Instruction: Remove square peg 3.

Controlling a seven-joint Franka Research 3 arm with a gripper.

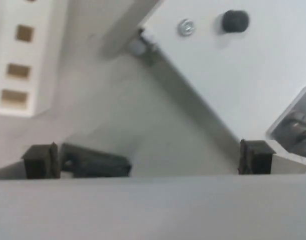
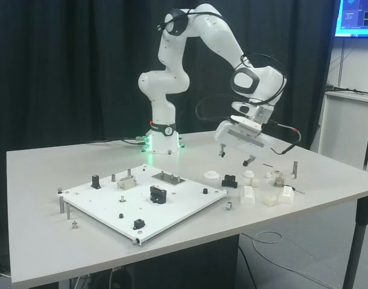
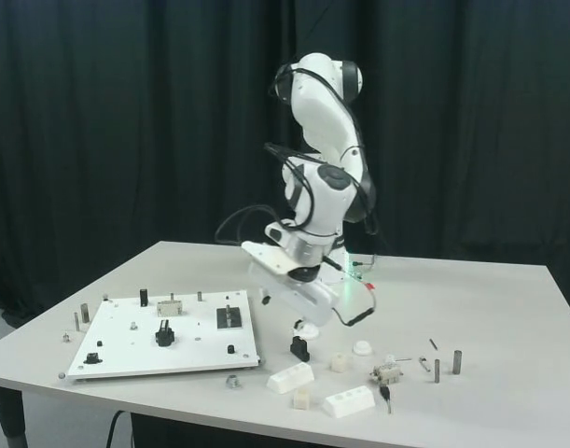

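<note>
My gripper (image 2: 234, 158) hangs open above the grey table, to the right of the white board (image 2: 171, 208), with nothing between its fingers. In the wrist view the gripper (image 1: 147, 159) has its black fingertips (image 1: 40, 160) far apart. A white block (image 1: 22, 55) with a row of square holes lies off to one side of it; I cannot tell if a peg sits in any hole. A small black part (image 1: 95, 162) lies on the table close to one fingertip. From the second room view the gripper (image 3: 281, 313) hovers over that black part (image 3: 299, 350).
The board's corner (image 1: 233, 75) carries a black knob (image 1: 235, 21) and a screw (image 1: 186, 27). Several white blocks (image 2: 247, 195) and small parts (image 2: 280, 179) lie right of the board. Upright pins (image 3: 456, 361) stand near the table's right side. The board holds black fixtures (image 2: 157, 194).
</note>
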